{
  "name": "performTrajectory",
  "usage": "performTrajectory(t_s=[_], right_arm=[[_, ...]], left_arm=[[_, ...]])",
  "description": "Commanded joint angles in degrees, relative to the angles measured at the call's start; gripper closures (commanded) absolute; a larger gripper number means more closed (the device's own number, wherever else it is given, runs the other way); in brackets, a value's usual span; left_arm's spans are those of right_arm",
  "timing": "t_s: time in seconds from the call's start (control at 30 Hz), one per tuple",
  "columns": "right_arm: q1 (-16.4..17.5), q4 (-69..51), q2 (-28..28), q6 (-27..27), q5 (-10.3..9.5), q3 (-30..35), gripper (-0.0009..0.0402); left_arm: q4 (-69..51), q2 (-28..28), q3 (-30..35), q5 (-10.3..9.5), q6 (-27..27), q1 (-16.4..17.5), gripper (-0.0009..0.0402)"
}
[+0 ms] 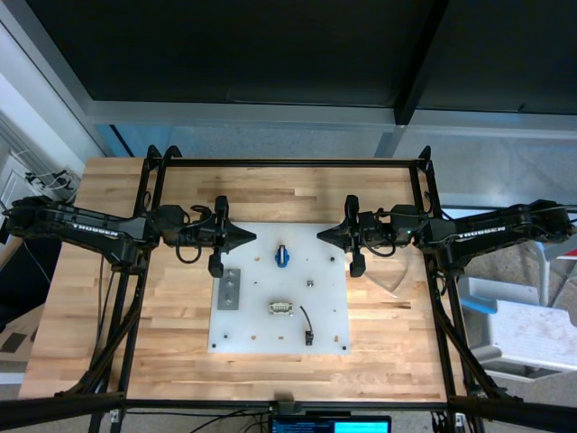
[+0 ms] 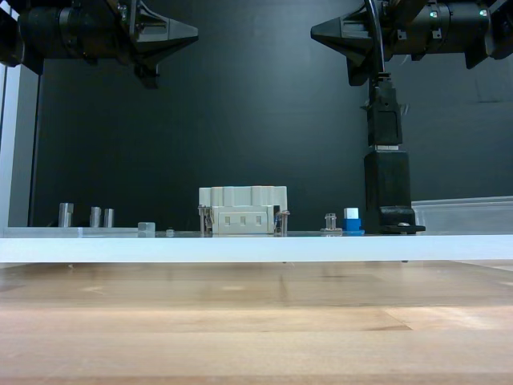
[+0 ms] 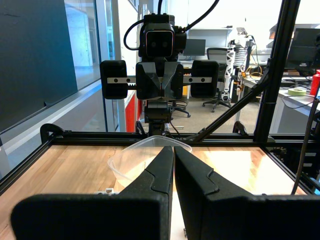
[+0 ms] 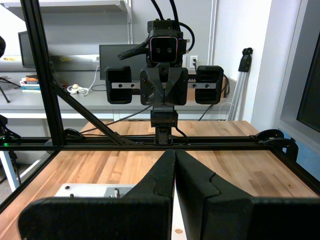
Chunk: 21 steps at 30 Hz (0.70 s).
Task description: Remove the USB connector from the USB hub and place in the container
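Note:
The USB connector (image 1: 305, 318) is a small black plug with a thin curved tail, standing in the black USB hub (image 1: 309, 339) near the front right of the white board (image 1: 270, 336). From table height the plug (image 2: 383, 116) rises upright out of the hub (image 2: 387, 192). The clear container (image 1: 394, 277) lies on the wood right of the board, also visible as a tray (image 2: 469, 213) and a clear rim (image 3: 126, 162). My left gripper (image 1: 253, 236) hovers shut and empty over the board's back left. My right gripper (image 1: 320, 234) faces it, shut and empty, over the back right.
On the board sit a blue clip (image 1: 282, 255), a grey metal plate (image 1: 230, 289) with pegs and a grey-beige connector (image 1: 281, 308). A black frame (image 1: 288, 163) rings the table. Both arms hang well above the board (image 2: 192, 34).

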Motion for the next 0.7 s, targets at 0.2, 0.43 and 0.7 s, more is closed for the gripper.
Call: performTrajectory(t_s=[0.2, 0.43, 0.7], right_arm=[[0.00, -1.16, 0.02, 1.55, -0.09, 0.02, 0.0393], [0.02, -1.18, 0.02, 2.69, -0.07, 0.15, 0.0393], [0.33, -13.66, 0.02, 7.78, -0.11, 6.34, 0.0393]], left_arm=[[0.00, 0.00, 0.02, 0.02, 0.00, 0.02, 0.0392], [0.00, 0.00, 0.02, 0.00, 0.00, 0.02, 0.0392], [0.00, 0.00, 0.02, 0.02, 0.00, 0.02, 0.0392]])
